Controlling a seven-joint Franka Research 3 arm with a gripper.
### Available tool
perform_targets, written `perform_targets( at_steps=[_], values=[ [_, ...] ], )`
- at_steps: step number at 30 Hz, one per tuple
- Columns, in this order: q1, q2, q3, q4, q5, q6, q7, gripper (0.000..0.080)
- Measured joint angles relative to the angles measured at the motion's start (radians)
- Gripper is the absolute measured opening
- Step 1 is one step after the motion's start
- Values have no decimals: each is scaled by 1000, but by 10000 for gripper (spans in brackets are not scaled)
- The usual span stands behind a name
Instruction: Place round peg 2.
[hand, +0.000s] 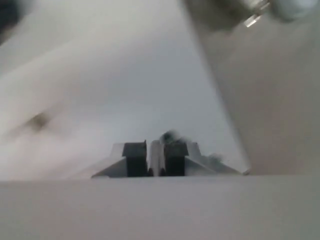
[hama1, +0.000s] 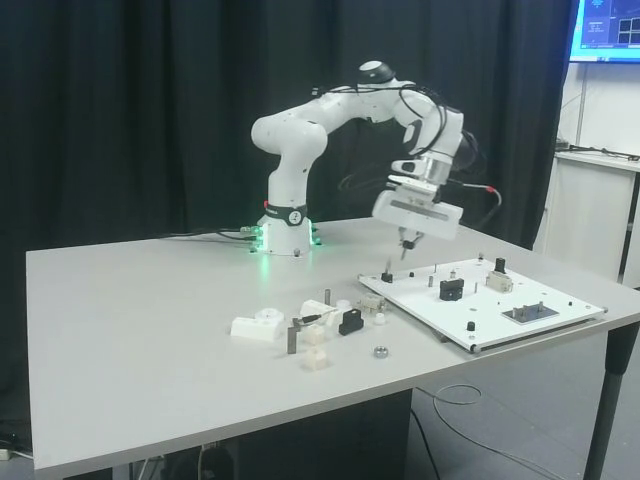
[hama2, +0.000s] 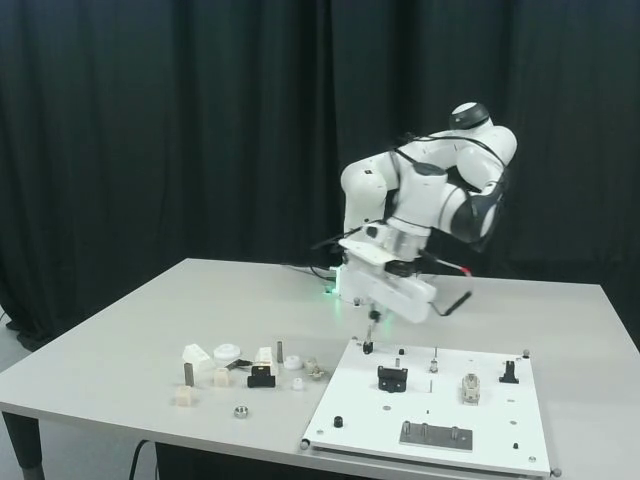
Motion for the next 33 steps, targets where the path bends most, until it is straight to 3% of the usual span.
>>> perform_targets(
  at_steps=[8, 26, 33],
  values=[
    [-97, 0, -8, -32, 15, 27, -144, 74],
    [-335, 0, -13, -36, 34, 58, -423, 74],
    [-429, 0, -7, -44, 65, 58, -530, 74]
  ],
)
